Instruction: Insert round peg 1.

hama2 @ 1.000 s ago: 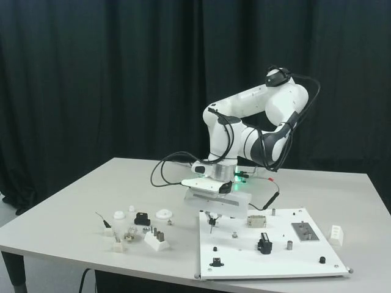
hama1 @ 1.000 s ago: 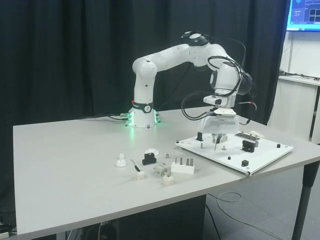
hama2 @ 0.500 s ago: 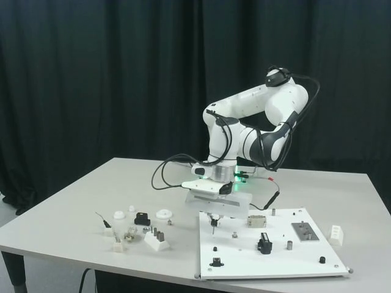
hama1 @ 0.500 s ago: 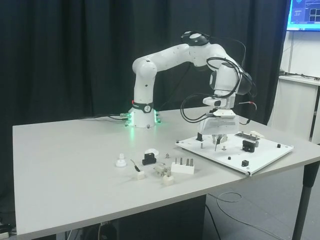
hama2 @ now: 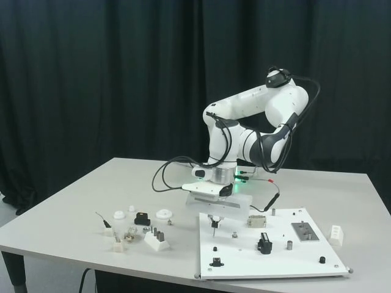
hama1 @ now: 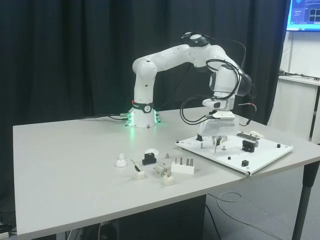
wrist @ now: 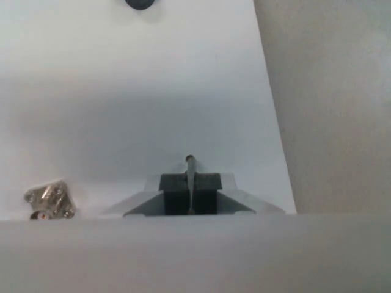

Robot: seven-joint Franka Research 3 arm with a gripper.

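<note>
The peg, a thin grey rod, hangs upright between the black pads of the fingers, which are closed tight on its upper part so that only its lower end sticks out toward the board. Held this way, its free tip points straight down, which suits a vertical push into a hole; the hole itself is not visible in the wrist view, so I cannot tell how well the tip is lined up. In the room views the peg sits a little above the white board, not touching it, over the part of the board nearest the arm's base. The board's side edge runs just beside the peg in the wrist view, with bare grey counter beyond it, so there is little board left on that side. A small metal fitting lies on the board near the fingers, and a black knob stands well apart. Other posts and black blocks stand farther across the board. Loose parts on the counter lie well apart from the board, leaving open room to descend.
</note>
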